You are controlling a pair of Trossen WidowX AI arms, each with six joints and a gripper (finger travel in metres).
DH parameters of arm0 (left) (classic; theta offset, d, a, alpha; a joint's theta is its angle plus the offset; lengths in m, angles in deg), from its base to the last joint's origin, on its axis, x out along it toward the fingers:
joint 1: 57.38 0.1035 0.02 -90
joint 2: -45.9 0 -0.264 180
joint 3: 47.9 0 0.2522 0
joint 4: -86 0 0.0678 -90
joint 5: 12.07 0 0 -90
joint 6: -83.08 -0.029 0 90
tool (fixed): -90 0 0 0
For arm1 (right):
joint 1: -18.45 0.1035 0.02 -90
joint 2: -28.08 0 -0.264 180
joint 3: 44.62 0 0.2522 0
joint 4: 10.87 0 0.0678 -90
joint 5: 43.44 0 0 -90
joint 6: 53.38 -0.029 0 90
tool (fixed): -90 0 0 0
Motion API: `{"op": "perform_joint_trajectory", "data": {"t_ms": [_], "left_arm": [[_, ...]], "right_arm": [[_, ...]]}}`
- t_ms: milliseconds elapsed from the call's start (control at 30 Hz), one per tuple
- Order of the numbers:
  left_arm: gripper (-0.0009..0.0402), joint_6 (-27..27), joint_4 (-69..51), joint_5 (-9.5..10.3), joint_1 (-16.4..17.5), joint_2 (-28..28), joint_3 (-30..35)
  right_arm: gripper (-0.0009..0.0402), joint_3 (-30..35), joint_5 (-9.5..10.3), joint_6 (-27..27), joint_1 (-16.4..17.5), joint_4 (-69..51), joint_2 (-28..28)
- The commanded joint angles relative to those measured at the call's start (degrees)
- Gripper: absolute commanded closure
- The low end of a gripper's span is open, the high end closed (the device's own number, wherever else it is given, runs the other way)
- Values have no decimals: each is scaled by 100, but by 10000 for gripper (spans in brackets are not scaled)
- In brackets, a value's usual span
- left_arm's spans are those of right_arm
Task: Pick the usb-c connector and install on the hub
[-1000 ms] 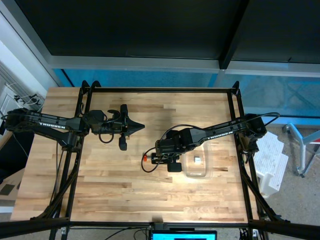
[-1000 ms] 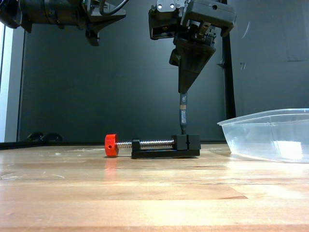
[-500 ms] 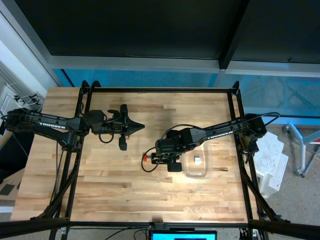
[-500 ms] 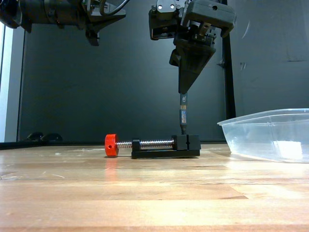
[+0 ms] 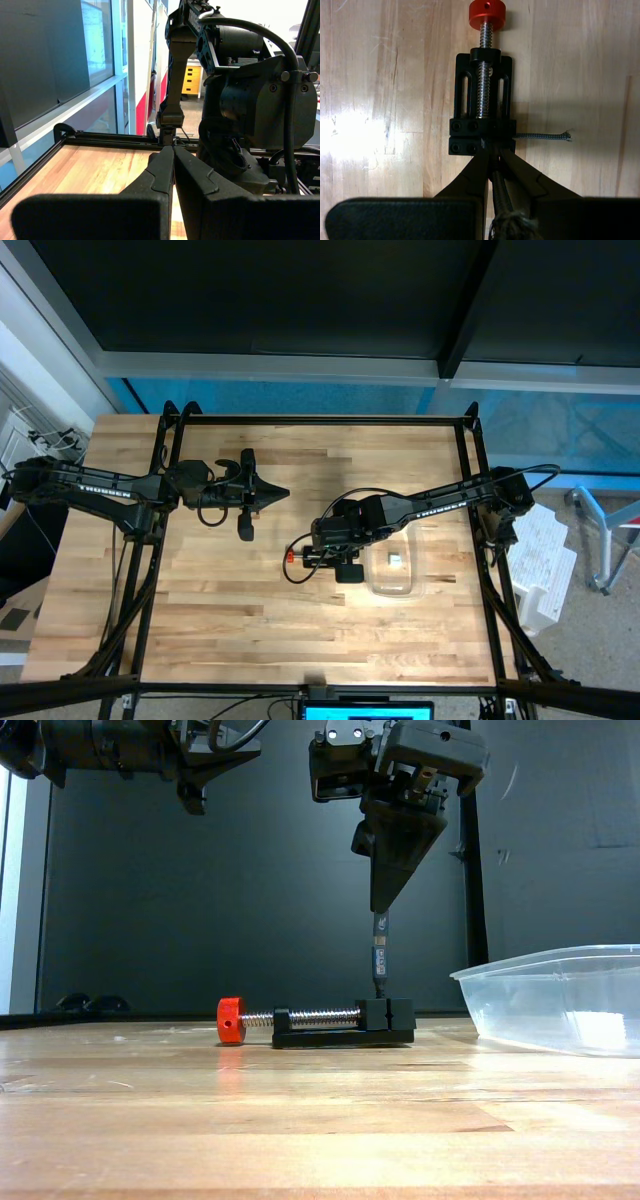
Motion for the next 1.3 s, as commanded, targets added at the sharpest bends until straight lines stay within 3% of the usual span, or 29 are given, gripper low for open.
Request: {"op": "perform_joint_trajectory", "data": {"t_ms": [33,1167,1300], "left_arm": [[393,0,0,0,2,0,2],[393,0,0,-2,2,0,2],[393,0,0,0,2,0,2]], "right_arm": [[393,7,0,-2,-2,28,-7],[393,-48,24,-4,-9,81,157],[393,-50,125,24,-28,120,247]]}}
